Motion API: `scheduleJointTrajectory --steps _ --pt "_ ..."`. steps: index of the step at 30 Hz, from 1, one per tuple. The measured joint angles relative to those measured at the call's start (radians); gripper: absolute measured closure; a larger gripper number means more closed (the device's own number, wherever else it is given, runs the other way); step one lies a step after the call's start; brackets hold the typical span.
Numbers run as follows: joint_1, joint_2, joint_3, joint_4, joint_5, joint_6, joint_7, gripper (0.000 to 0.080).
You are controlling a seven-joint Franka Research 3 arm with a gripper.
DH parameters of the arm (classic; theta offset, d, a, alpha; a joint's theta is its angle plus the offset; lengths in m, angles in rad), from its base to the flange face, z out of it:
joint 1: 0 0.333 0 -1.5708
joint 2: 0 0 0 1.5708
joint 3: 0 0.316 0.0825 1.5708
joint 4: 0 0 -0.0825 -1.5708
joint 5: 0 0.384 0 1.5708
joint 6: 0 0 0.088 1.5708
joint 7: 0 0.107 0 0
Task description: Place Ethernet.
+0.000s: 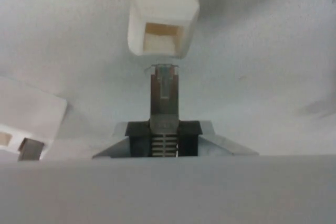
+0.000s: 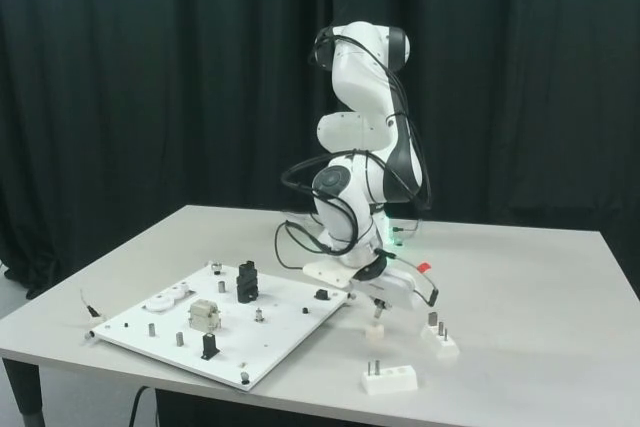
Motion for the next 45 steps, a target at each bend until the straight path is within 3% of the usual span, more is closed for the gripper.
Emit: scheduleJointTrajectory --steps 45 --pt "0.003 0.047 0.0 0.047 0.013 0.0 0.053 0.0702"
